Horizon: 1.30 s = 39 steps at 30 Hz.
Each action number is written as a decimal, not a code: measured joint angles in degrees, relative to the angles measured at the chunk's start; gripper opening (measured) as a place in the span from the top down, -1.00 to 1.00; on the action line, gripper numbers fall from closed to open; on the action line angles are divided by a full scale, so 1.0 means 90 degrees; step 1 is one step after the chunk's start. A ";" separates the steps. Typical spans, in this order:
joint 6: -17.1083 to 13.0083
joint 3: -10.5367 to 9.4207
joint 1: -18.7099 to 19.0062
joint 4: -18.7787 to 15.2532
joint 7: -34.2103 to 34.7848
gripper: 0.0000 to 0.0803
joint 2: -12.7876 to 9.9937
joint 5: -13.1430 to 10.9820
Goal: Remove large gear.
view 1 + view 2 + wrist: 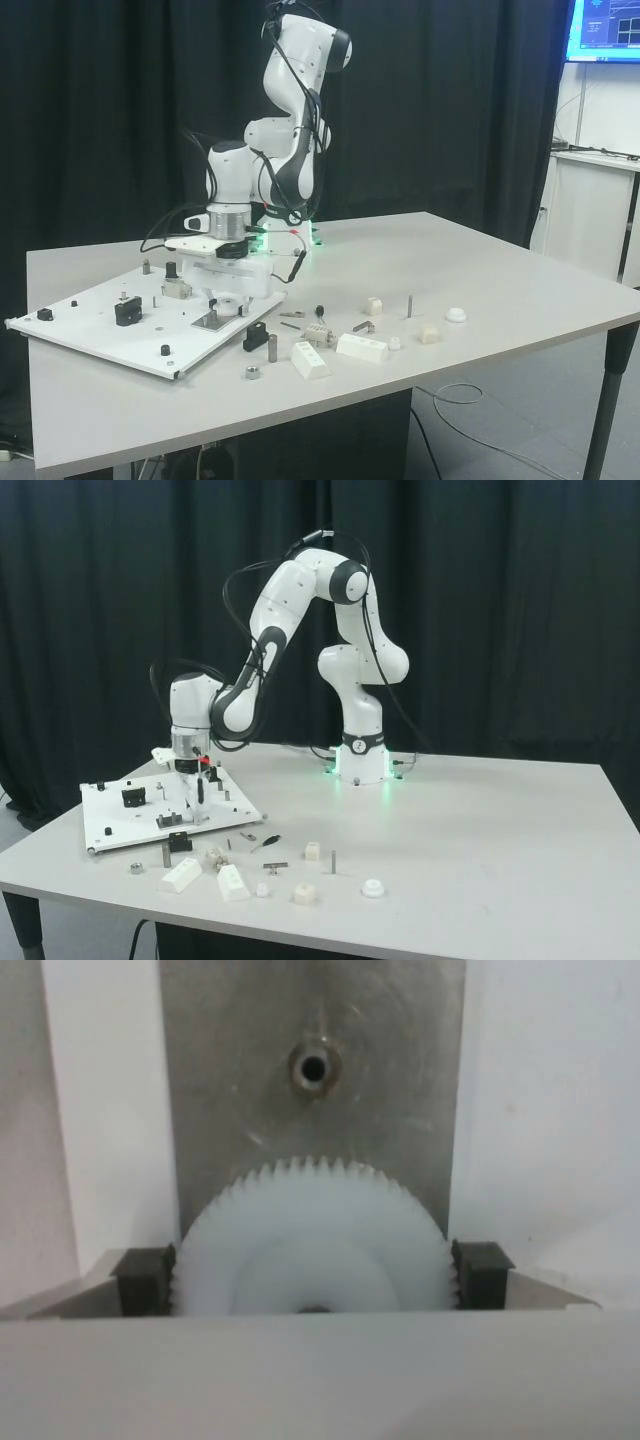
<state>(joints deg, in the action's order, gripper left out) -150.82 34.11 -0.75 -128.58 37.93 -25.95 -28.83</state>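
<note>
In the wrist view the large white gear (312, 1250) sits between my two black finger pads (143, 1278), whose inner faces touch its teeth on both sides. Behind it lies a grey metal plate (230, 1080) with a small round hole (313, 1067). My gripper (315, 1280) is shut on the gear. From the first room view the gripper (228, 298) hangs low over the white board (90, 325), with the gear (229, 306) just above the plate (208, 321). The second room view shows the gripper (196, 802) over the board (110, 825); the gear is hard to make out there.
The board carries small black blocks (127, 314) and pegs (147, 267). Loose white blocks (362, 347), a white cap (456, 314), a black block (256, 336), a nut (252, 373) and an upright pin (409, 304) lie on the grey table (500, 270) beside the board.
</note>
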 joint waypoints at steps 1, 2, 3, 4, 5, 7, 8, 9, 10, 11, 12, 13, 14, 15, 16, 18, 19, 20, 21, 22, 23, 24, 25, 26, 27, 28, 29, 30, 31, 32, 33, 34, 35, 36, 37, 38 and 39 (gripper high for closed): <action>0.0013 0.0000 -0.0003 0.0006 -0.0019 -0.49 0.0000 0.0000; 0.0026 0.0001 -0.0006 0.0012 -0.0036 -0.49 0.0000 0.0001; 0.0040 0.0002 -0.0009 0.0018 -0.0055 -0.49 0.0000 0.0002; 0.0052 0.0002 -0.0012 0.0023 -0.0071 -0.49 0.0000 0.0002; 0.0060 0.0002 -0.0014 0.0026 -0.0083 -0.49 -0.0001 0.0003; 0.0073 0.0002 -0.0017 0.0032 -0.0102 -0.49 -0.0001 0.0003; 0.0076 0.0002 -0.0018 0.0033 -0.0105 -0.49 -0.0001 0.0003; 0.0078 0.0002 -0.0018 0.0034 -0.0108 -0.49 -0.0001 0.0003; 0.0080 0.0002 -0.0018 0.0035 -0.0110 -0.49 -0.0001 0.0003; 0.0083 0.0003 -0.0018 0.0036 -0.0113 -0.49 -0.0001 0.0004; 0.0086 0.0003 -0.0018 0.0038 -0.0115 -0.49 -0.0001 0.0006; 0.0091 0.0004 -0.0018 0.0040 -0.0118 -0.49 -0.0001 0.0007; 0.0096 0.0005 -0.0018 0.0043 -0.0122 -0.49 -0.0001 0.0009; 0.0103 0.0006 -0.0018 0.0046 -0.0126 -0.49 -0.0001 0.0011; 0.0112 0.0008 -0.0018 0.0050 -0.0134 -0.49 -0.0001 0.0015; 0.0138 0.0013 -0.0018 0.0062 -0.0153 -0.49 0.0000 0.0028; 0.0158 0.0016 -0.0018 0.0071 -0.0163 -0.49 0.0001 0.0035; 0.0179 0.0021 -0.0018 0.0080 -0.0170 -0.49 0.0002 0.0041; 0.0203 0.0026 -0.0018 0.0092 -0.0177 -0.49 0.0003 0.0047; 0.0227 0.0032 -0.0017 0.0103 -0.0183 -0.49 0.0005 0.0054; 0.0254 0.0038 -0.0017 0.0114 -0.0188 -0.49 0.0007 0.0067; 0.0277 0.0044 -0.0016 0.0124 -0.0190 -0.49 0.0010 0.0080; 0.0307 0.0051 -0.0015 0.0135 -0.0190 -0.49 0.0014 0.0096; 0.0331 0.0057 -0.0013 0.0143 -0.0190 -0.49 0.0020 0.0115; 0.0352 0.0063 -0.0012 0.0149 -0.0190 -0.49 0.0028 0.0133; 0.0372 0.0069 -0.0010 0.0153 -0.0190 -0.49 0.0036 0.0148; 0.0396 0.0078 -0.0008 0.0158 -0.0190 -0.49 0.0047 0.0166; 0.0412 0.0085 -0.0005 0.0161 -0.0190 -0.49 0.0054 0.0176; 0.0437 0.0095 -0.0002 0.0165 -0.0190 -0.49 0.0067 0.0195; 0.0455 0.0101 -0.0001 0.0168 -0.0190 -0.49 0.0078 0.0214; 0.0468 0.0105 -0.0001 0.0170 -0.0190 -0.49 0.0089 0.0232; 0.0479 0.0108 -0.0001 0.0170 -0.0190 -0.49 0.0099 0.0251; 0.0488 0.0110 -0.0001 0.0171 -0.0190 -0.49 0.0107 0.0263; 0.0495 0.0112 -0.0001 0.0172 -0.0190 -0.49 0.0112 0.0271; 0.0501 0.0115 -0.0001 0.0173 -0.0190 -0.49 0.0115 0.0273; 0.0505 0.0116 -0.0001 0.0174 -0.0190 -0.49 0.0116 0.0274; 0.0509 0.0118 -0.0001 0.0175 -0.0190 -0.49 0.0115 0.0274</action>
<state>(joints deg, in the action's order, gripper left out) -146.24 35.17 -0.75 -127.01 36.22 -24.91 -26.37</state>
